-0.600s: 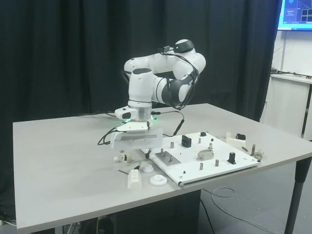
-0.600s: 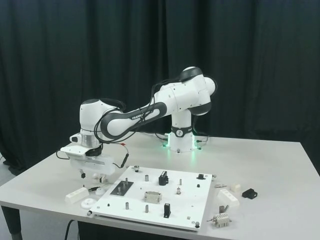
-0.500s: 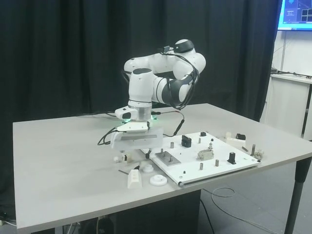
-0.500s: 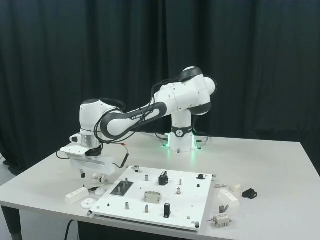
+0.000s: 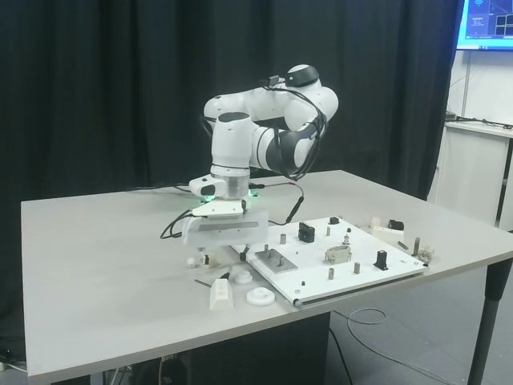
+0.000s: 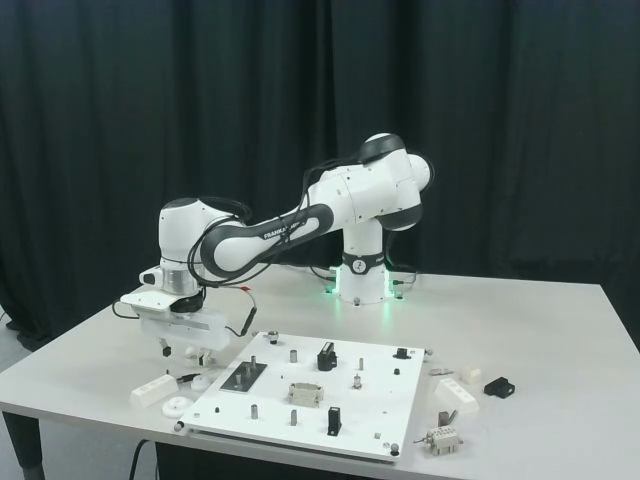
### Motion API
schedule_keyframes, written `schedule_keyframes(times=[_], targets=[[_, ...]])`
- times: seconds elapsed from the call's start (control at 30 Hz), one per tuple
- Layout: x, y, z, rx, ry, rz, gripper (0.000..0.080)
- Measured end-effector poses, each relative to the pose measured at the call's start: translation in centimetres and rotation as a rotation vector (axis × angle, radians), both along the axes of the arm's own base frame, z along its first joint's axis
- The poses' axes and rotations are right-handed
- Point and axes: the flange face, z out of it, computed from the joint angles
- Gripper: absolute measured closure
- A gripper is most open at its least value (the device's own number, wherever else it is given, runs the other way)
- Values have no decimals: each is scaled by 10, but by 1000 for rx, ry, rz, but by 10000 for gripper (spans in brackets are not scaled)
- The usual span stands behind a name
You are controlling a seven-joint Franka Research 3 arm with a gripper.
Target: Remove round peg 4.
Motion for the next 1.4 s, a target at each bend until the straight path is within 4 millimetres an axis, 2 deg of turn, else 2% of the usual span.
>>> schedule_keyframes(times=[0.63, 1.4], targets=[[7, 4, 3, 22, 2, -2, 3], [6, -1, 1, 39, 9, 18, 3]])
